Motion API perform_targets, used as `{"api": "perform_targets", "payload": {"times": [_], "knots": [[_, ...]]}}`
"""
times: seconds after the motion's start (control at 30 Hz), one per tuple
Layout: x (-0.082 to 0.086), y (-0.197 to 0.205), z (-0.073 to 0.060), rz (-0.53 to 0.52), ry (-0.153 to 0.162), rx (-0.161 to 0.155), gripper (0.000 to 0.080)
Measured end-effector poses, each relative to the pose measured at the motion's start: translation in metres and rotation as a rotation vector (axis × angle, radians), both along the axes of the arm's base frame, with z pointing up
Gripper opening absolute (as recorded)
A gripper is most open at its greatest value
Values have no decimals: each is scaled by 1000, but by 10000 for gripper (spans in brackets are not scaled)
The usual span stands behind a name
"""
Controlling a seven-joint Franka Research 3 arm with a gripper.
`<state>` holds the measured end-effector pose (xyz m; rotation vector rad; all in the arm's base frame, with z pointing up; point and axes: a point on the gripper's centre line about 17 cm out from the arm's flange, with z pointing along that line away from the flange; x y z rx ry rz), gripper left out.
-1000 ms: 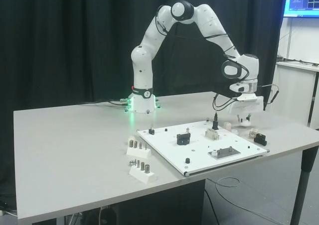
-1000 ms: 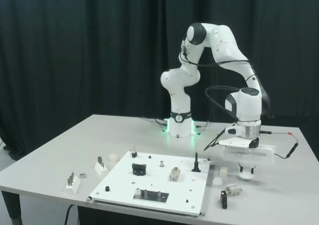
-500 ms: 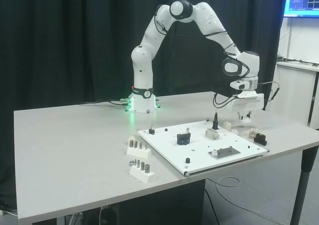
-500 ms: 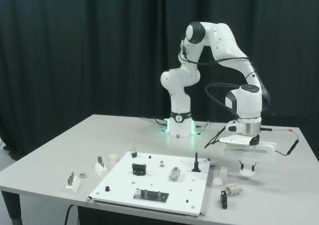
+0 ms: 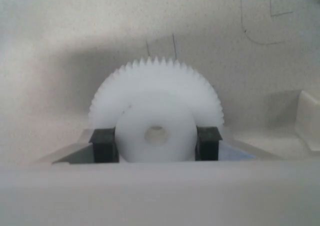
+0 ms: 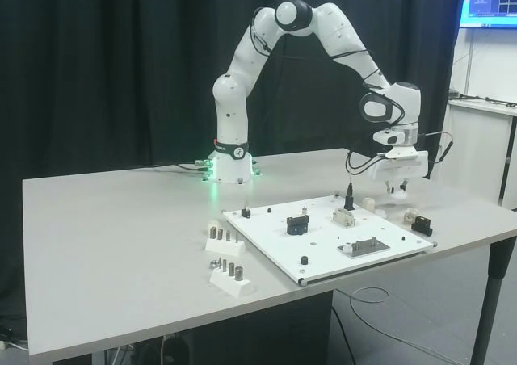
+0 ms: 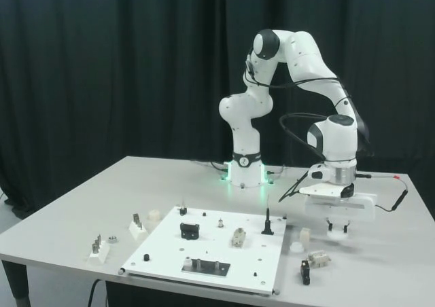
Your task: Insert large gear.
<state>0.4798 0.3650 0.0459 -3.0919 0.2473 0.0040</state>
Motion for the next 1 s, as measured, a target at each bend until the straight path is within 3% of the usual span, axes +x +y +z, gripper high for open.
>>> {"api": "perform_targets", "payload": {"times": [1.0], "knots": [[3, -4, 0, -2, -4, -5, 333]]}}
